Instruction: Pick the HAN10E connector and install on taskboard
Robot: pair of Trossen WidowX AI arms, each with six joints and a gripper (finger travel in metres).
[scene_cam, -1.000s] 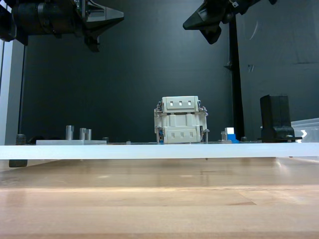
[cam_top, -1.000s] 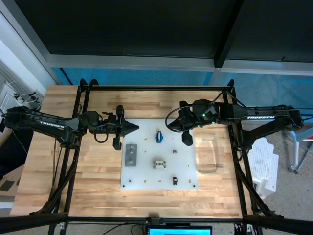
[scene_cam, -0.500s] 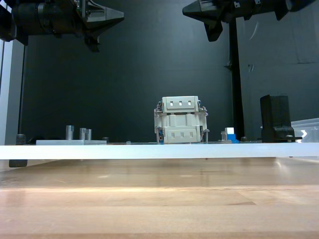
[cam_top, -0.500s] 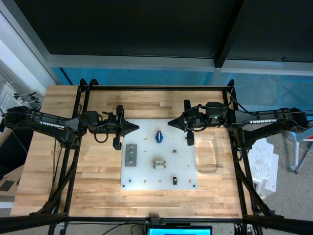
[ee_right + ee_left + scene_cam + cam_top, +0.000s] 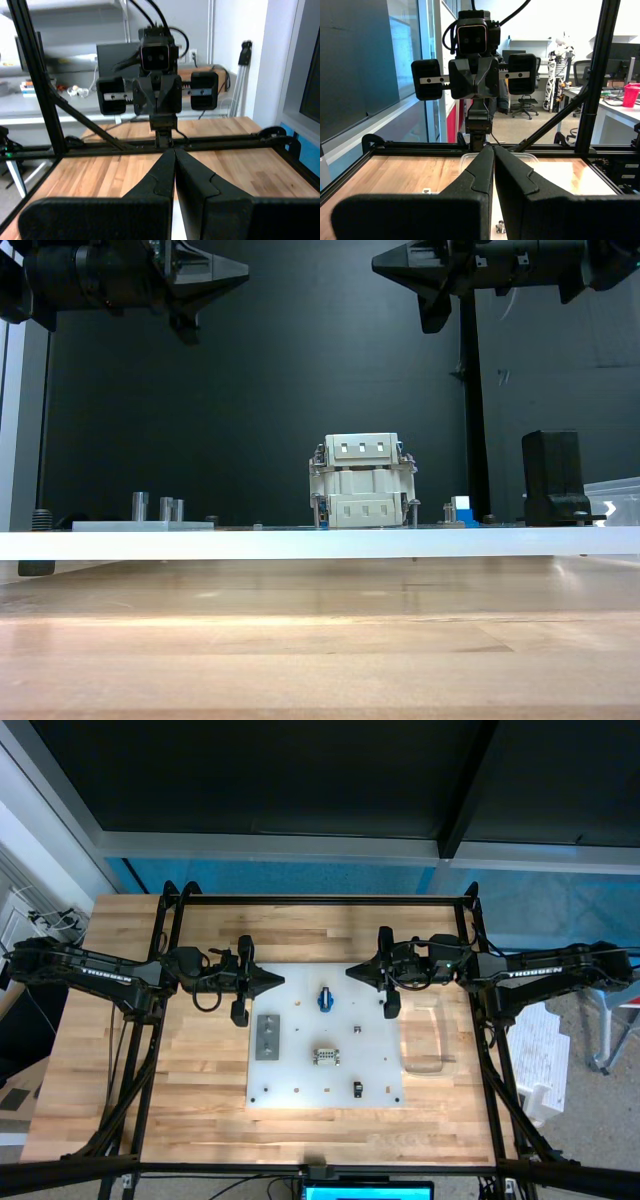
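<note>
On the taskboard (image 5: 300, 1092), slightly toward the near edge from its middle, the HAN10E connector (image 5: 324, 1057) stands upright and free of both grippers. In the low view it reads as a light grey-white block stacked on a matching lower housing, resting on the white plate. The grey metal block (image 5: 268, 1037) lies to its left on the same plate. The blue part (image 5: 325, 998) stands beyond it toward the far edge, and a small black part (image 5: 358, 1090) sits near the plate's front edge to its right. A clear plastic tray (image 5: 428, 1038) rests on the wooden table (image 5: 170, 1100) just beside the plate's right edge.

The left gripper (image 5: 281, 979) hangs over the plate's far left corner, pointing inward. Its wrist view shows its two fingers (image 5: 480, 172) pressed together along their length with nothing between them. The right gripper (image 5: 350, 971) hangs over the far right part of the plate, pointing inward toward the other. Its fingers (image 5: 162, 175) are likewise closed on each other and empty. In the low view both grippers sit high above the plate, well apart from the connector. Each wrist camera faces the opposite arm head-on across the table.
</note>
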